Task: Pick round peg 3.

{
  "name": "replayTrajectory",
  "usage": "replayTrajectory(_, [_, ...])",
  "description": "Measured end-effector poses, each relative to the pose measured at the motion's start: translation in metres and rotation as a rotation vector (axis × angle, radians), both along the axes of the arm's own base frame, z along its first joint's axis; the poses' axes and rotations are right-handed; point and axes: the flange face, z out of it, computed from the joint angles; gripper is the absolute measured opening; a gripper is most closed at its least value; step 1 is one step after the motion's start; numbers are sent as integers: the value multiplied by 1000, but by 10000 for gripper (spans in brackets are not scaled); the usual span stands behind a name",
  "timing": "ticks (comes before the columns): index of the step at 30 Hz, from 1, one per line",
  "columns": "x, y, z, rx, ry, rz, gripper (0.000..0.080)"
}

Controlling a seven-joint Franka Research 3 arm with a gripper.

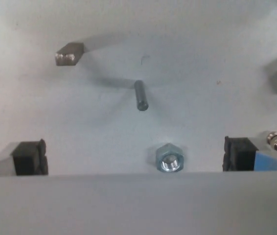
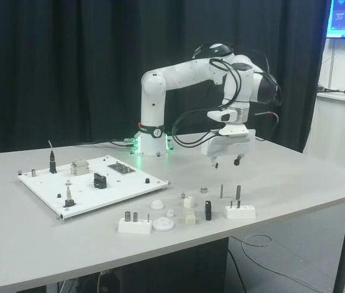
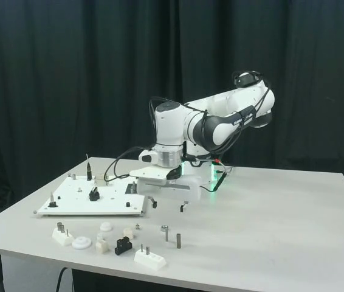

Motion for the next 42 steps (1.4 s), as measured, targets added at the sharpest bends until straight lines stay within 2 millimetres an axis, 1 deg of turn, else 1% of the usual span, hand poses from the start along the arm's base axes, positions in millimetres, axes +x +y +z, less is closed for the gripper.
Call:
replayTrajectory(12, [5,-2,6,-19,0,23,800])
replayTrajectory(33, [12,-15,11,-15,1,11,800])
replayTrajectory(42, [15,-16,17,-2,22,61,800])
